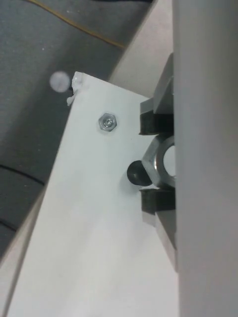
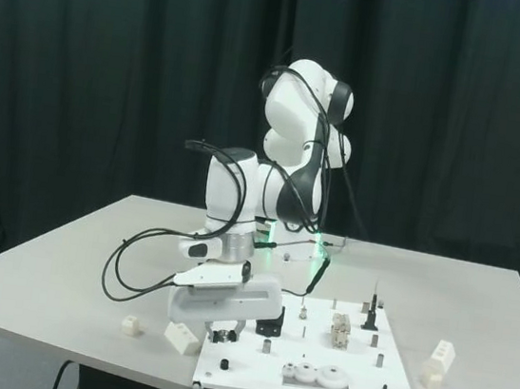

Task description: Place bolt 4.

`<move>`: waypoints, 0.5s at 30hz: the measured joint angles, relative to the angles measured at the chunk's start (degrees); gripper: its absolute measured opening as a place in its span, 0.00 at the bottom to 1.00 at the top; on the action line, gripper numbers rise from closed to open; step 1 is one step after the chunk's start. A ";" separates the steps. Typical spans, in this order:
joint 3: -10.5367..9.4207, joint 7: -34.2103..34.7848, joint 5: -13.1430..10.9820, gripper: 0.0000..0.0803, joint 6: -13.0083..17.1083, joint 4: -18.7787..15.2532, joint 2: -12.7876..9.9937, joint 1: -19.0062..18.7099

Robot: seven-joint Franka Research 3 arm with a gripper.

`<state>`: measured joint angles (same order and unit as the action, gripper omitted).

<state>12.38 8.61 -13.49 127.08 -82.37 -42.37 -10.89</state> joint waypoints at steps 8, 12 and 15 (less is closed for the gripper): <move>0.00 0.84 0.00 0.28 0.00 0.00 0.00 -0.12; -0.02 1.09 0.00 0.28 0.00 0.00 0.00 -0.20; -0.02 1.24 0.00 0.28 0.00 0.00 0.00 -0.25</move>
<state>12.36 9.85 -13.50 127.08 -82.37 -42.37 -11.13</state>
